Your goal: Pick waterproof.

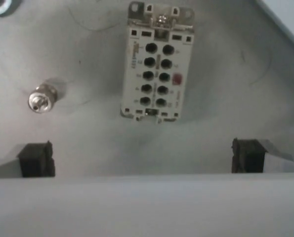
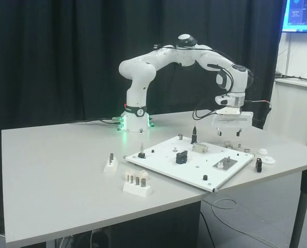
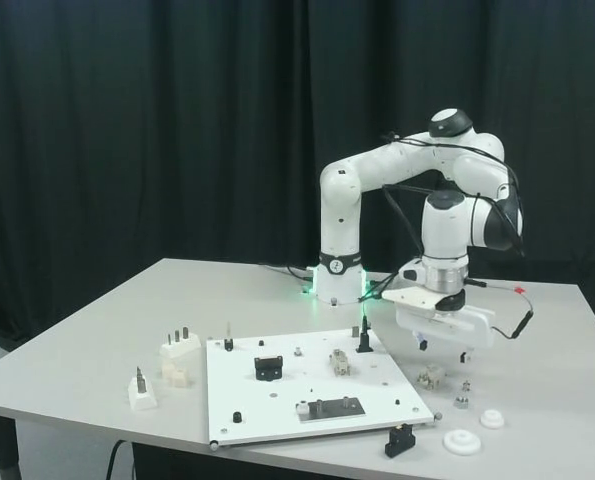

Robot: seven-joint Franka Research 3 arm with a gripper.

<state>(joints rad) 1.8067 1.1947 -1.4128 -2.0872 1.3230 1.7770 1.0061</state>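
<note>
Fingertips [image 1: 37,159] of the Franka's gripper [image 1: 142,159] frame the wrist view, spread wide apart w/ nothing between them — the pincer hangs above the grey table [image 1: 226,74], clear of the surface. Directly below lies the waterproof connector [image 1: 155,66], a white multi-pin block w/ two rows of black sockets, flat on the table just off the white board [image 2: 194,165]; a small metal screw [image 1: 42,98] sits near it, apart. Judged step: approach, pre-grasp — nothing picked yet. Next move calls for centring over the block, then a straight descent so the fingers straddle its narrow sides before closing. Fine print runs beside the sockets, too small to read; no brand legible.
</note>
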